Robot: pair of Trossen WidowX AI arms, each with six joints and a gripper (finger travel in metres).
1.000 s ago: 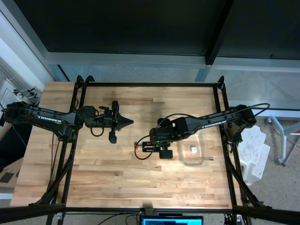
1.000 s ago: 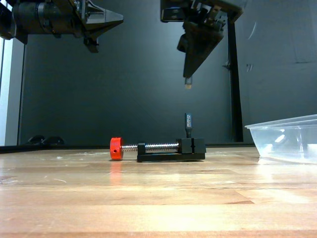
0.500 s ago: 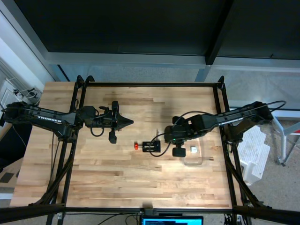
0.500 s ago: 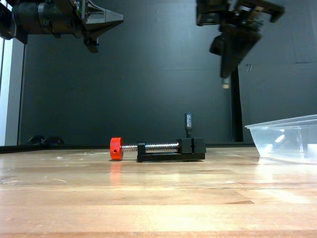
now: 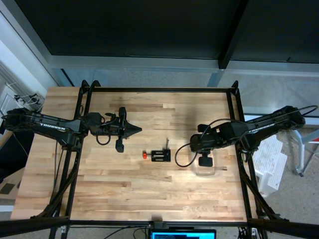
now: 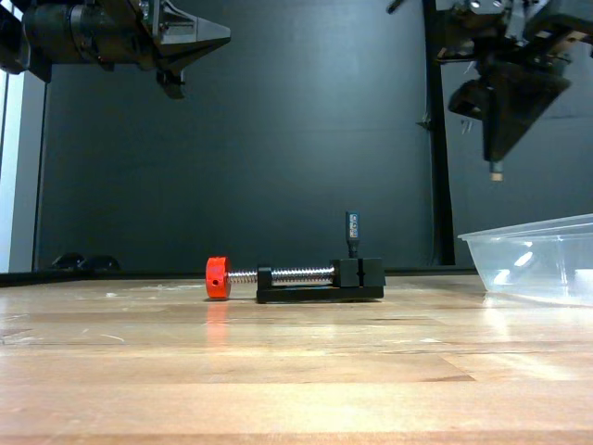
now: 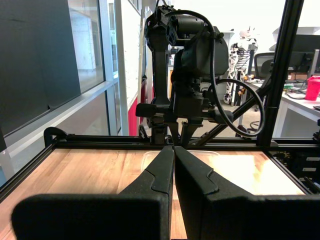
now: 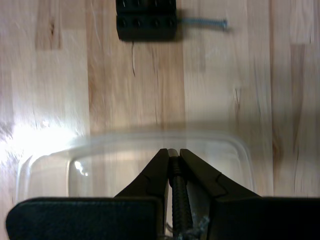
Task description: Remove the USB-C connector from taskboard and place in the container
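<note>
Low view: left claw (image 6: 225, 35) together aloft; right claw (image 6: 496, 154) clamped on one USB-C connector (image 8: 177, 185) over container (image 6: 533, 255).

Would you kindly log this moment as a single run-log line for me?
right hand: shut on USB-C connector, above container | left hand: shut, raised at left | taskboard: on table

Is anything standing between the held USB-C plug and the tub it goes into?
Nothing visible. The right gripper, shut on the plug, hangs above the tub with only open air beneath. The left gripper hangs shut far off to the left.
</note>
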